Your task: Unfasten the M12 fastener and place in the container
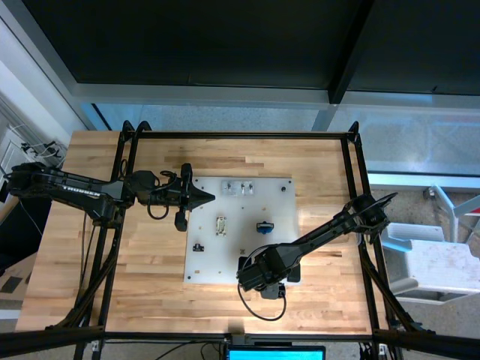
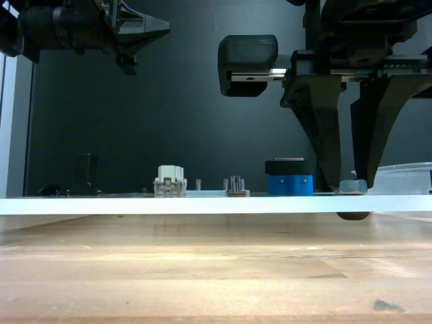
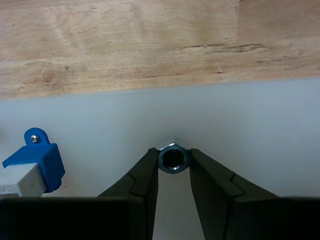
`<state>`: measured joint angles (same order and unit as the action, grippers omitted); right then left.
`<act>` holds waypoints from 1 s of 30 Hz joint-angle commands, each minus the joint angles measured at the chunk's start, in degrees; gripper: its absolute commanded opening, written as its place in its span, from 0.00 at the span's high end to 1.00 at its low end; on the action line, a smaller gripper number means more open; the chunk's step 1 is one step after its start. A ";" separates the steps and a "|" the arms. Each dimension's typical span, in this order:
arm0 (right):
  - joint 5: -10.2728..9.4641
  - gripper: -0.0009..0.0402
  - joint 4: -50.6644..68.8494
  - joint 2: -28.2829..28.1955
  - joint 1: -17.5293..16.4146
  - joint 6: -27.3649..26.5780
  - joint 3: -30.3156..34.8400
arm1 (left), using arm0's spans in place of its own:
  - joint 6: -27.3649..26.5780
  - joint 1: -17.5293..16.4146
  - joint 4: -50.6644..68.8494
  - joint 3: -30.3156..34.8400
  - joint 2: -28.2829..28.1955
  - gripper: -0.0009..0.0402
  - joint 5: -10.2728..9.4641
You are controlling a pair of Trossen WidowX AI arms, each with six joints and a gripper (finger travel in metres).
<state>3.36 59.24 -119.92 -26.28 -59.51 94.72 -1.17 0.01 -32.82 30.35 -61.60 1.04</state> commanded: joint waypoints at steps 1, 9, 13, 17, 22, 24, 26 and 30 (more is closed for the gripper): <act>0.02 0.85 -0.02 -0.04 0.00 0.09 0.07 | 0.00 -0.02 -0.02 0.02 0.00 0.98 0.00; -0.09 0.61 0.07 0.26 -0.11 0.55 0.07 | 0.00 0.00 -0.02 0.02 0.00 0.98 0.00; -0.07 0.51 1.03 0.70 -0.28 0.90 0.09 | 0.00 0.00 0.00 0.02 0.00 0.98 0.00; 0.00 0.44 1.79 1.51 -0.48 8.59 0.09 | 0.00 0.00 -0.02 0.02 0.00 0.98 0.00; -0.20 0.43 1.90 3.19 -0.61 34.23 0.09 | 0.00 0.00 -0.02 0.02 0.00 0.98 0.00; -0.48 0.44 2.14 3.93 -0.61 47.08 0.07 | 0.00 -0.02 -0.02 0.02 0.00 0.98 0.00; -1.81 0.46 2.19 4.44 -0.61 57.79 -0.02 | 0.00 0.00 0.00 0.02 0.00 0.98 0.00; -5.73 0.59 2.01 5.20 -0.81 68.87 -0.28 | 0.00 0.00 -0.02 0.02 0.00 0.98 0.00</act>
